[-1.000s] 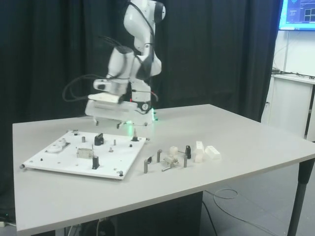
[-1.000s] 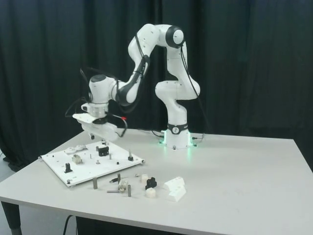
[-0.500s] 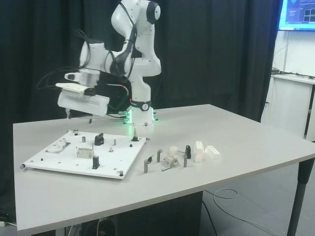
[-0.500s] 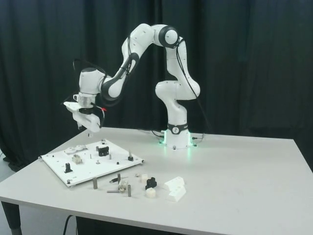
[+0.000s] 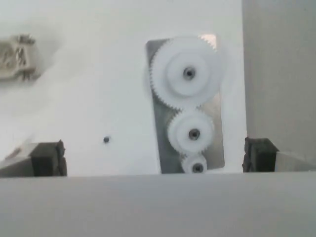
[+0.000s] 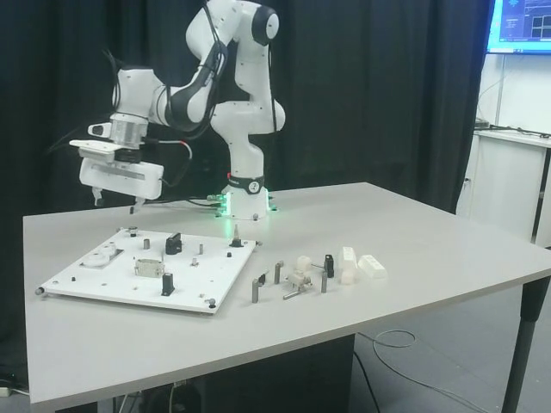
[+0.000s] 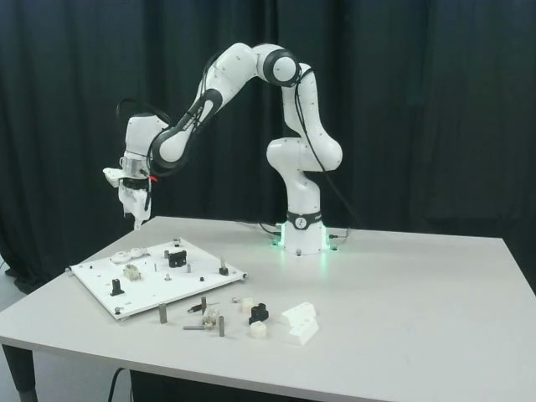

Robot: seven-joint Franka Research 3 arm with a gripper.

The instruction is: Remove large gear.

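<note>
Gripper (image 6: 115,198) hung high above the white assembly board (image 6: 129,280), its two black fingertips (image 5: 48,159) spread wide apart and holding nothing. Judged from that stance, the arm was lining up over the gear train before any descent, the fingers opened so as to straddle a gear.

Large gear (image 5: 186,74), white and toothed, sat on its pin on a grey metal plate (image 5: 213,111) set into the board, at the board's corner nearest the gripper. Three gears stood in one meshed row: the large gear, a medium gear (image 5: 192,132) touching it, and a small gear (image 5: 196,165) beyond that. Meshing explained the tight spacing, so the large gear likely must lift straight up off its pin.

One white connector (image 5: 16,57) lay apart on the board. Loose pegs and white blocks (image 6: 360,264) rested on the grey table (image 6: 430,232), well apart from the gears.
</note>
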